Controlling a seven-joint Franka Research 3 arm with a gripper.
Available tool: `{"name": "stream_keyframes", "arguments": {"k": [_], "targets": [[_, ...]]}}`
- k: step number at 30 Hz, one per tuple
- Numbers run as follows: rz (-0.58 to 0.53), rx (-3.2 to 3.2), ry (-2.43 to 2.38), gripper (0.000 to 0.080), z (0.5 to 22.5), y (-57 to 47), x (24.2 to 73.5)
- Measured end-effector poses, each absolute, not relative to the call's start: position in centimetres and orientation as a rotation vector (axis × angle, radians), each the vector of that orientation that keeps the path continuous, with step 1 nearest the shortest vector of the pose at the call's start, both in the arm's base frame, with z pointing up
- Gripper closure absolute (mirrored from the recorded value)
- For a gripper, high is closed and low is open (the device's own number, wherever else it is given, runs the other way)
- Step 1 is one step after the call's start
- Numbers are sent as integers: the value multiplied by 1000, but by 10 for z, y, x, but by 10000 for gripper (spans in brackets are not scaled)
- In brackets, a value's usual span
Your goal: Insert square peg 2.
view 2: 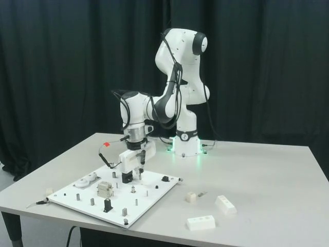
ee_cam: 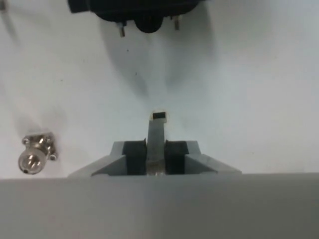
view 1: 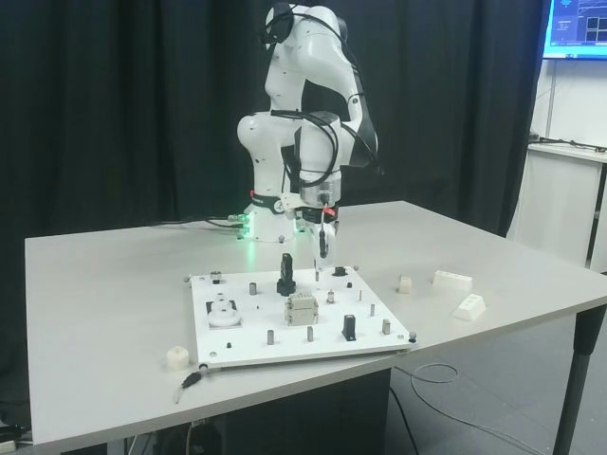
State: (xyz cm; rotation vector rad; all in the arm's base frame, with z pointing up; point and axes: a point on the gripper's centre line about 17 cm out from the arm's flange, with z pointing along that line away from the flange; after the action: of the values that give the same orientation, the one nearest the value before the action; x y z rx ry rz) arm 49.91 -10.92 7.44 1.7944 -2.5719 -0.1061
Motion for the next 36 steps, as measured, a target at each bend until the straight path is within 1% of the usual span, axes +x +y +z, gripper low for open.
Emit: {"name": "stream_keyframes", "arguments": {"k": [24,36], "targets": [[-102,1813,-2535,727,64,-102,498],[-87,1827,-2520,727,63,-109,497]]}}
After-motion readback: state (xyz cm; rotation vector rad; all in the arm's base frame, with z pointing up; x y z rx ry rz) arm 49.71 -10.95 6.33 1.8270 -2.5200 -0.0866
